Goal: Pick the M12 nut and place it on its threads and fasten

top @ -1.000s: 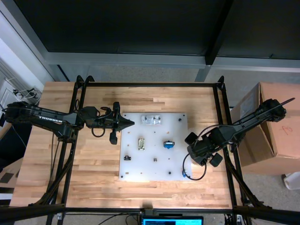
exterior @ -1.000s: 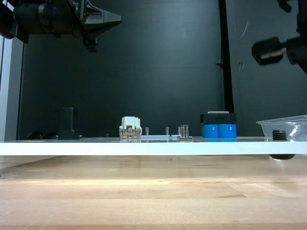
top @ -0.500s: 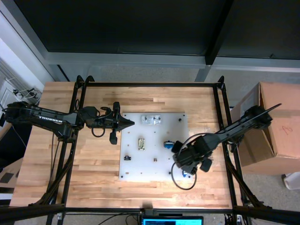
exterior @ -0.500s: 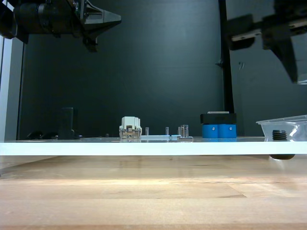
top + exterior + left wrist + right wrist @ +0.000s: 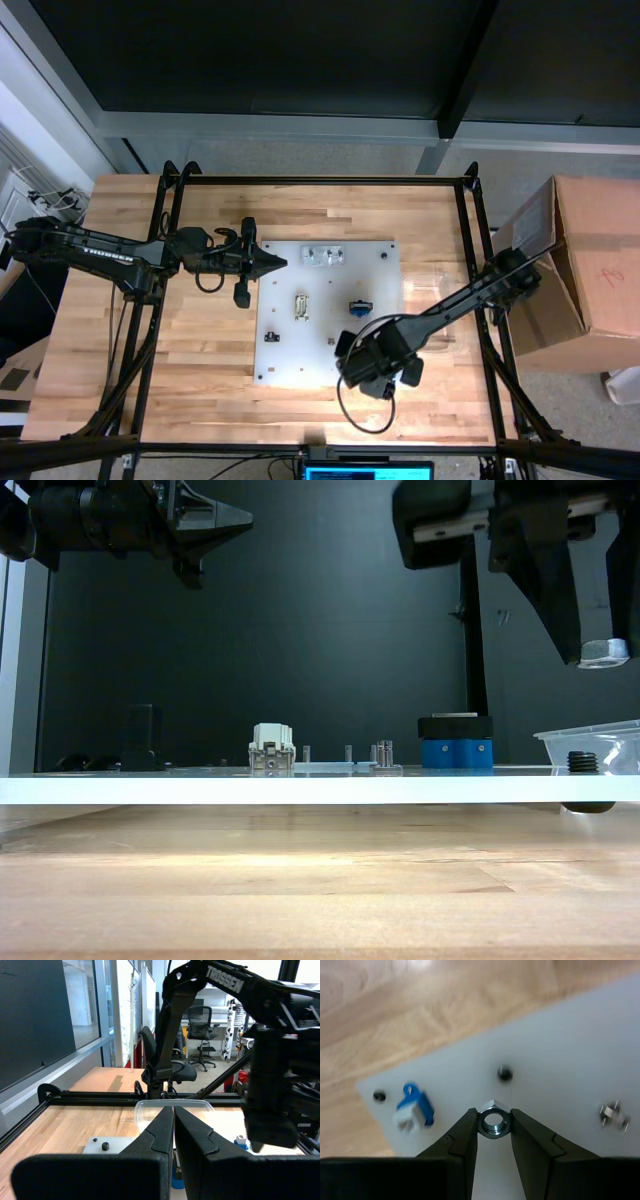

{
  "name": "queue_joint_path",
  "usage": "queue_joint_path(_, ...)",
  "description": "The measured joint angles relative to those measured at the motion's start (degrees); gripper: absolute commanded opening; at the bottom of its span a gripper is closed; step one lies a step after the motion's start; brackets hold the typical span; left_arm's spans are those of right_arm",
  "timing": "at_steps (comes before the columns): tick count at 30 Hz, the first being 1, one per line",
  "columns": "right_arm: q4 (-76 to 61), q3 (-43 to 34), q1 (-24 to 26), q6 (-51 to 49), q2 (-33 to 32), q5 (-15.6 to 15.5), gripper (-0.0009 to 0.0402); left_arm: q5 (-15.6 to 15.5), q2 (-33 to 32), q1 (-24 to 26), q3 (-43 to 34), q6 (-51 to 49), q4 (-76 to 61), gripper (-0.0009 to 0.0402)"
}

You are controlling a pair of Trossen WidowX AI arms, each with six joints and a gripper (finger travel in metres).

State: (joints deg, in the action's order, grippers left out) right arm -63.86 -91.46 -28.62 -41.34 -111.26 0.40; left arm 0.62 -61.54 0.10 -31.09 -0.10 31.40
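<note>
The small silver nut (image 5: 494,1124) is pinched between the fingers of my right gripper (image 5: 600,645), which is shut on it. In the low view the nut (image 5: 603,655) hangs well above the board. Below it stands the black ribbed stud (image 5: 583,763), bare, with its ribs showing. In the high view the right gripper (image 5: 375,362) hovers over the near right part of the white board (image 5: 300,350) and hides the stud. My left gripper (image 5: 270,263) is held high off the board's far left edge, its fingers (image 5: 165,1130) pressed together on nothing.
On the board stand a blue connector (image 5: 358,308), a white connector (image 5: 271,748) and small silver posts (image 5: 383,752). A clear tray (image 5: 600,735) sits behind the stud. A cardboard box (image 5: 590,270) stands off the table's right side. A black frame rings the table.
The right arm has swung left and toward the near edge, from beside the board to over its near right part, carrying the nut down into the low view. The left arm has not moved.
</note>
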Motion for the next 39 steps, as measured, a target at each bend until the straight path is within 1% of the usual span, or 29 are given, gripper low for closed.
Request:
queue_joint_path(5, -1.3, -3.9, 0.0, -2.5, -4.0, 0.2, 0.0020, 0.0, 0.0, 0.0, 0.0, 0.0, 0.0, 0.0000)
queue_joint_path(12, -1.2, -4.4, -0.2, -3.0, -6.8, 0.0, 0.0020, 0.0, 0.0, 0.0, 0.0, 0.0, 0.0, 0.0000)
queue_joint_path(31, 0.5, -3.1, -0.1, -3.1, -7.5, 0.1, 0.0020, 0.0, 0.0, 0.0, 0.0, 0.0, 0.0, 0.0000)
queue_joint_path(39, 3.0, -1.3, 0.1, -3.1, -7.5, 0.2, 0.0020, 0.0, 0.0, 0.0, 0.0, 0.0, 0.0, 0.0000)
